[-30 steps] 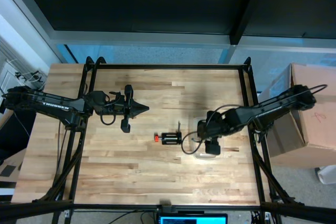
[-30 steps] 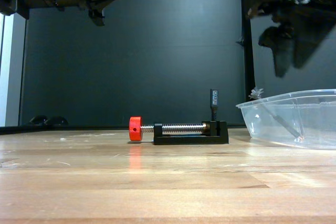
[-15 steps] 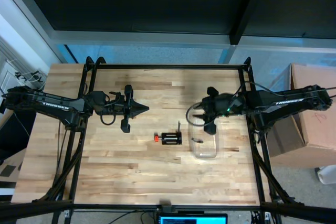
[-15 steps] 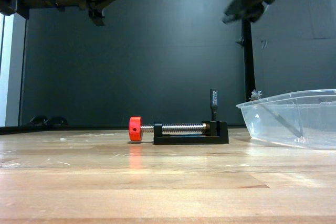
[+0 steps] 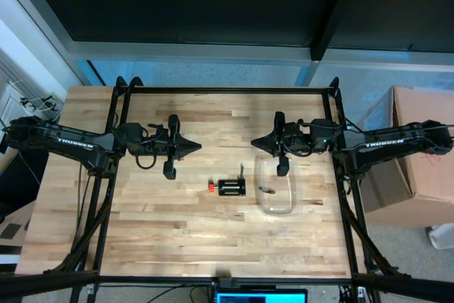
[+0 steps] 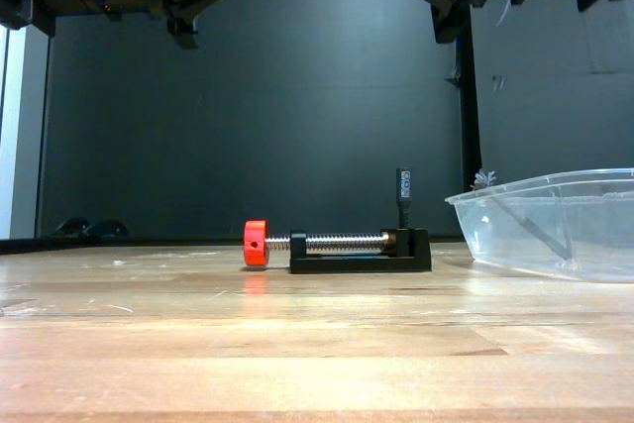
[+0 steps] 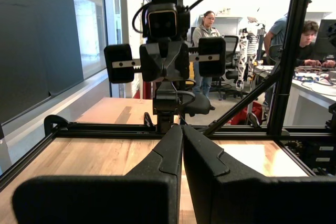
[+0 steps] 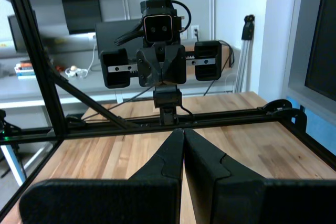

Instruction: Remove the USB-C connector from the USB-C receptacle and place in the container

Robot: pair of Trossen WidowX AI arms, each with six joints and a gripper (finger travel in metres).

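We judge the task all but done — the USB-C connector (image 5: 267, 190) lies free inside the clear container (image 5: 291, 196), out of the USB-C receptacle (image 6: 403, 188) left of it, with the right gripper (image 5: 254, 142) above the container's far end and the left gripper (image 5: 198, 147) well left of it — both closed on nothing.
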